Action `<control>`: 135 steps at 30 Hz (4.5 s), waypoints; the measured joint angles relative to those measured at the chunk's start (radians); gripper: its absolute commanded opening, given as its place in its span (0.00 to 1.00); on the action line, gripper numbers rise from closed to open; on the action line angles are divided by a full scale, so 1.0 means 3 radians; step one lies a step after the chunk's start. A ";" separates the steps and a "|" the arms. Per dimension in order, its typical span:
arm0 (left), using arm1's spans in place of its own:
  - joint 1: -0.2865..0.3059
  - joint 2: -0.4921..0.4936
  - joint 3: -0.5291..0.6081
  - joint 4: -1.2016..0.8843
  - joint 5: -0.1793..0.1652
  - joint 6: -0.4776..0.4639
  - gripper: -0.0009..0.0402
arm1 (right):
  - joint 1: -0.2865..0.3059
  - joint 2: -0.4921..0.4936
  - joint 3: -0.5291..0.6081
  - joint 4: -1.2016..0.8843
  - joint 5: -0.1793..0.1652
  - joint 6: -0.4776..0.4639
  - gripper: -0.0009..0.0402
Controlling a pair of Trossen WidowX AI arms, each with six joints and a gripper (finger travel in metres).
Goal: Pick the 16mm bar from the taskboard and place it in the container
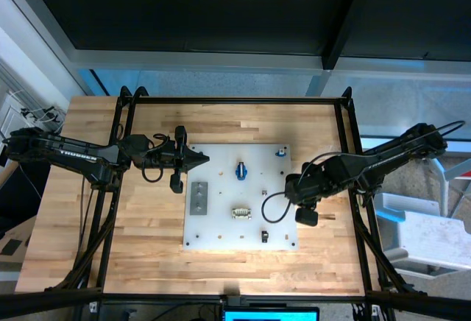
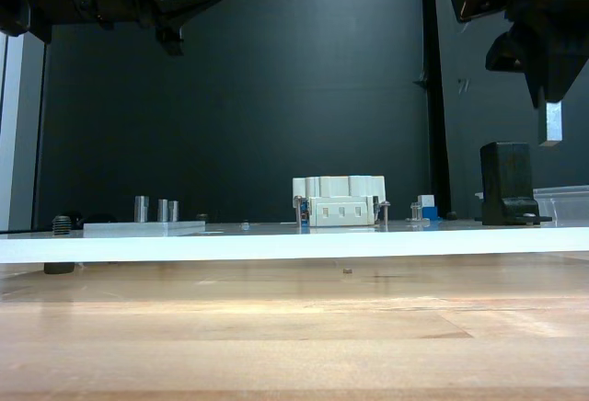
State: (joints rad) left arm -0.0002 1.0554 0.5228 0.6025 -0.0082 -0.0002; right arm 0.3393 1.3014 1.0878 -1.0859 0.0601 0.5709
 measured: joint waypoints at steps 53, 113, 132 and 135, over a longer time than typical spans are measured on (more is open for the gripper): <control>0.0000 0.0000 0.0000 0.0001 0.0001 0.0000 0.02 | -0.1409 -0.0671 -0.0963 -0.0328 -0.0004 0.0094 0.11; 0.0000 0.0001 0.0000 0.0001 0.0000 0.0000 0.02 | -0.1408 -0.0668 -0.0961 -0.0295 -0.0001 0.0164 0.52; 0.0000 0.0000 -0.0001 0.0000 0.0001 0.0000 0.02 | -0.1408 -0.0668 -0.0961 -0.0294 -0.0003 0.0165 0.52; 0.0000 0.0000 0.0000 0.0000 0.0001 0.0000 0.02 | -0.1408 -0.0668 -0.0961 -0.0294 -0.0003 0.0165 0.52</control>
State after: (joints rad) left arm -0.0002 1.0554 0.5228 0.6025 -0.0078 -0.0002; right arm -0.0830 1.1011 0.7994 -1.1740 0.0593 0.6205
